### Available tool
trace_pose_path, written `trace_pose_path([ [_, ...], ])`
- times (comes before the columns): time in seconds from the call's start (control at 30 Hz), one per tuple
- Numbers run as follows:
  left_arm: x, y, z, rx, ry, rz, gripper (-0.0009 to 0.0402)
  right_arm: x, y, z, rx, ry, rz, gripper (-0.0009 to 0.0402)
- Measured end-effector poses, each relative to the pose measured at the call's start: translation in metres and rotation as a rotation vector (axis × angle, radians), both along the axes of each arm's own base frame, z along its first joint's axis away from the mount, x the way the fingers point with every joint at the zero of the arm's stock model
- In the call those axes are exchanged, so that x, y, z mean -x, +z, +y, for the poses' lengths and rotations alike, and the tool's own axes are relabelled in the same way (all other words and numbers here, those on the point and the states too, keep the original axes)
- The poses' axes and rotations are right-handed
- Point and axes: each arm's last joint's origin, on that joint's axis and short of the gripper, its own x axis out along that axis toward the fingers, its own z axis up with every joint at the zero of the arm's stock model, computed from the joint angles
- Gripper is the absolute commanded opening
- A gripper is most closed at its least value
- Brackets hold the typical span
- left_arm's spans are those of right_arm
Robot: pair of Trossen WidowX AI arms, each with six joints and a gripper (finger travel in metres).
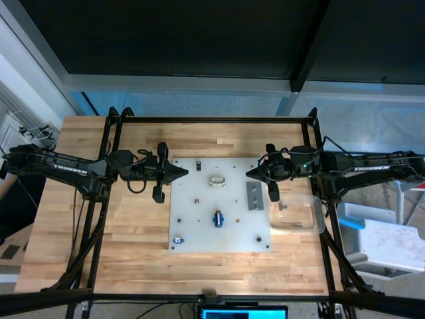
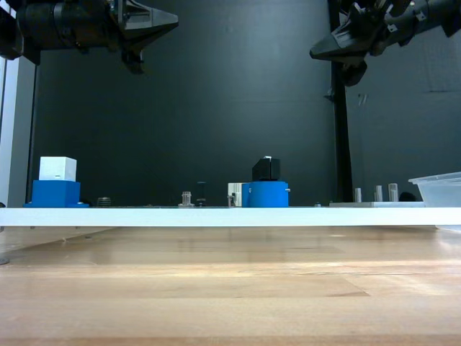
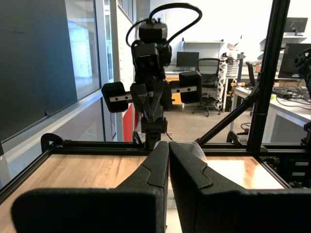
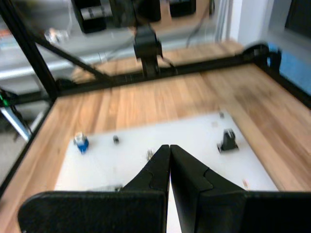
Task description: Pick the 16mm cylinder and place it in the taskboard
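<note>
High view: taskboard [image 1: 199, 226], a square white holed plate, lies flat mid-worktop [image 1: 99, 219]. It carries a blue fitting [image 1: 218, 218], grey block [image 1: 255, 195] and beige connector [image 1: 216, 181]. Left gripper [image 1: 184, 171] sits by the far left corner, right gripper [image 1: 250, 173] by the far right.
Low view: both grippers well above the board.
Wrist views: left fingers [image 3: 155, 170] and right fingers [image 4: 158, 170] pressed together, gripping nothing.

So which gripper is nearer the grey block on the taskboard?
Right. The right gripper hovers above, just beyond the grey block; the left gripper hangs over the opposite edge of the taskboard.

two end effectors [image 1: 186, 171] [image 1: 248, 173], one taskboard [image 1: 199, 226], one tray [image 1: 319, 214]
</note>
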Motion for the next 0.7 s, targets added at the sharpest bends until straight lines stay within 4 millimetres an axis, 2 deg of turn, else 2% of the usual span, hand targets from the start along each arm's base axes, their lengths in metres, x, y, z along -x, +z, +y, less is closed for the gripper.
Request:
trace_pose_path([
  [0.3, 0.0, 0.0, 0.0, 0.0, 0.0, 0.0, 0.0, 0.013, 0.022, 0.0, -0.012, -0.003, 0.219, 0.0],
  [0.7, 0.0, 0.0, 0.0, 0.0, 0.0, 0.0, 0.0, 0.029, 0.037, 0.001, -0.065, -0.03, 0.547, 0.0],
])
